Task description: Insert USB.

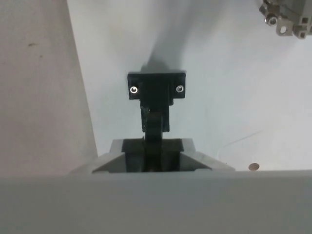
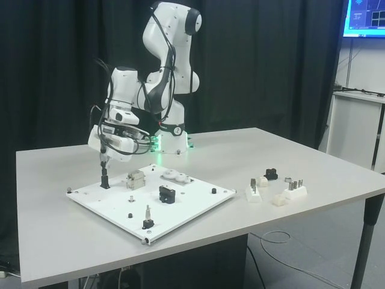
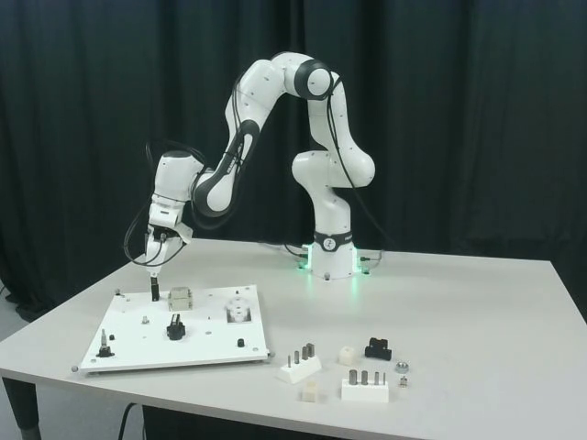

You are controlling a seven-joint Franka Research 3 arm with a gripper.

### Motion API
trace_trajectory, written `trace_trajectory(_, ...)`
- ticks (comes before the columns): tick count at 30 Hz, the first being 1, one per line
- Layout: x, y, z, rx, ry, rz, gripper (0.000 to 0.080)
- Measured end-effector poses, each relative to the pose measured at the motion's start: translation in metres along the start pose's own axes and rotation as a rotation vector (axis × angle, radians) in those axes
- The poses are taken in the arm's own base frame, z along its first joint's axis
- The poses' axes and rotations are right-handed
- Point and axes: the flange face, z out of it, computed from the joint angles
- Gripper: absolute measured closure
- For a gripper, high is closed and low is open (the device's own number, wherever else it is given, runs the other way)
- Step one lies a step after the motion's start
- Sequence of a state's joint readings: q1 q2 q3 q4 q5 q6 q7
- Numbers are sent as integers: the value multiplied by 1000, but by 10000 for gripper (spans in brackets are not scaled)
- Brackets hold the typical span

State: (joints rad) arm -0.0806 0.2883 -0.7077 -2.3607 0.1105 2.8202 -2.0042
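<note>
Pincer (image 1: 155,146) fingers, clamped on the black USB plug (image 1: 155,124) with its long axis upright, hang directly over the black socket (image 1: 157,86) at the white board's (image 2: 192,201) far left corner on the tabletop (image 2: 54,174).

The arm (image 3: 275,110) is white with rounded, bulbous links and black bands at the joints. Black cables loop along its forearm down to the wrist. A green light glows at its base (image 3: 332,259), bolted to the grey surface (image 3: 477,312).
</note>
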Motion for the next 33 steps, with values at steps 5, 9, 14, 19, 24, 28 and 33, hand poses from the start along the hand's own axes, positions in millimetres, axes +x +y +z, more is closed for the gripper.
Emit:
trace_trajectory(5, 0, 0, 0, 0, 0, -4, 738)
trace_trajectory(9, 0, -1, 0, 0, 2, -6, 738)
trace_trajectory(14, 1, -3, 1, 4, 4, -7, 674)
trace_trajectory(19, 0, -5, 2, 4, 4, 0, 674)
trace_trajectory(24, -3, -5, 0, -1, 3, 26, 111)
trace_trajectory(28, -6, -5, -3, -8, 3, 39, 111)
trace_trajectory(33, -8, -4, -10, -20, 10, 55, 17)
